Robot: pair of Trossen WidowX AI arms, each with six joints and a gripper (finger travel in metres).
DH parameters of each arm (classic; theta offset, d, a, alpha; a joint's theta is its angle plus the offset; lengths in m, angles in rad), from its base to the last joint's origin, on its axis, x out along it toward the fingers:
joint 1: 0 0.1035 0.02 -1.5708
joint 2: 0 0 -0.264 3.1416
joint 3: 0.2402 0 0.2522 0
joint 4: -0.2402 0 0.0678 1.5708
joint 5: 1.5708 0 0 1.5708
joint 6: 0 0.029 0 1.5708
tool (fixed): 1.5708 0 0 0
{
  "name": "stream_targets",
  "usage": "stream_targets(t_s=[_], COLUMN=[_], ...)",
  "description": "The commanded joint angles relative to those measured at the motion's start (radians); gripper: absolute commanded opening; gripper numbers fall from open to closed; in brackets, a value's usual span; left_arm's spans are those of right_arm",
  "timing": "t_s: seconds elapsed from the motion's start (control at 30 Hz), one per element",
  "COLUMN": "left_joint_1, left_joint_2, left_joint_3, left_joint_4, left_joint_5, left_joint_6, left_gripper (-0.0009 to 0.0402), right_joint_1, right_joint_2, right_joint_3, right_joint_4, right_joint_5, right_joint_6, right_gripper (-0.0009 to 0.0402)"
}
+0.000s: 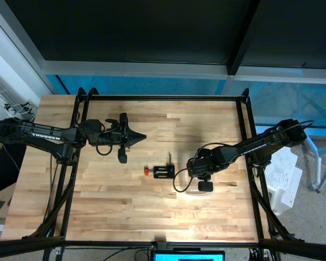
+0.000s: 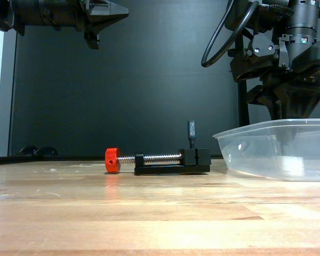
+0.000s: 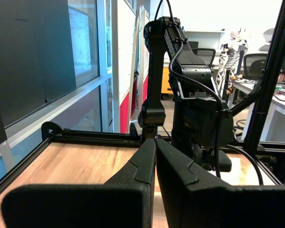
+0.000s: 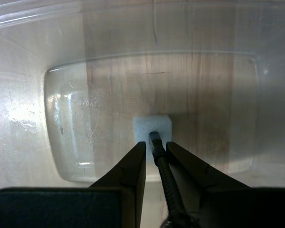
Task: Pick the usb-c connector and install on the hub
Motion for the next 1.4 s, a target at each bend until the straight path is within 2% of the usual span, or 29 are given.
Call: stream_targets(t_s=[0.03,0.33,1.4], left_joint_1=[0.0,0.0,0.0], left_joint_2=[0.0,0.0,0.0], left_joint_3=[0.0,0.0,0.0], left_joint_4=[0.0,0.0,0.0], left_joint_5=[0.0,0.0,0.0], left_joint_6=[0.0,0.0,0.0], left_gripper=[0.0,0.0,0.0], right_joint_1=[0.0,0.0,0.0], right_joint_2=[0.0,0.0,0.0], right_joint_3=[0.0,0.0,0.006], right_joint_4=[0.0,0.0,-0.011], right_joint_5=[0.001,-0.001,-0.002], right_joint_6=[0.001,0.001,0.002], right_gripper=[0.0039,-0.0002,0.0])
